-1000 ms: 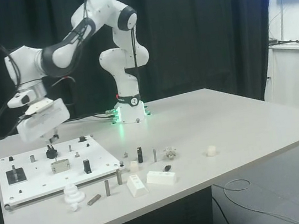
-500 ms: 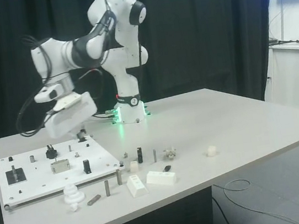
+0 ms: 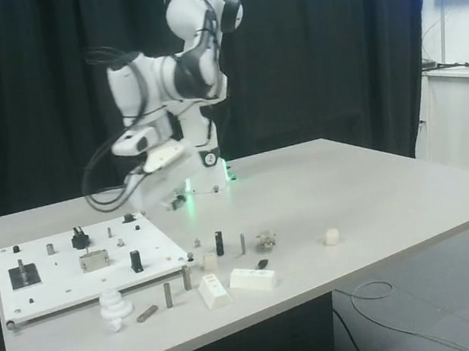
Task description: Place bolt 4.
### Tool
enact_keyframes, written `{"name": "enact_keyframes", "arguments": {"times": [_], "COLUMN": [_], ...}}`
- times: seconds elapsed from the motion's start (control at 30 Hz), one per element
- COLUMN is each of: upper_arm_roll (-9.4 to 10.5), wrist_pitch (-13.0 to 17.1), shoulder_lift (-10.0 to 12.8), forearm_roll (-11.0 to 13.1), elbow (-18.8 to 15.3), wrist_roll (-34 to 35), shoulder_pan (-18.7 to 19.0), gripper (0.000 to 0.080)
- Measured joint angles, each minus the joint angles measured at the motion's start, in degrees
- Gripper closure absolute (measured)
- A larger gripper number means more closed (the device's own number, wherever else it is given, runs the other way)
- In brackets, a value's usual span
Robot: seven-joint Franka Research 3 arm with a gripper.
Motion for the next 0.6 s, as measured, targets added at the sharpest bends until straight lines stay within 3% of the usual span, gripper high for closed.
{"name": "enact_keyframes", "arguments": {"times": [0.27, 0.6], "upper_arm_roll": [0.15, 0.83], "wrist_pitch": [0.91, 4.08], "shoulder_lift": [-1.19, -2.62], "forearm_roll": [-1.85, -3.46], "elbow": [-2.3, -6.04], "wrist_roll": [8.19, 17.85], "shoulder_pan": [6.57, 14.65], "gripper": [0.0559, 0.0559]}}
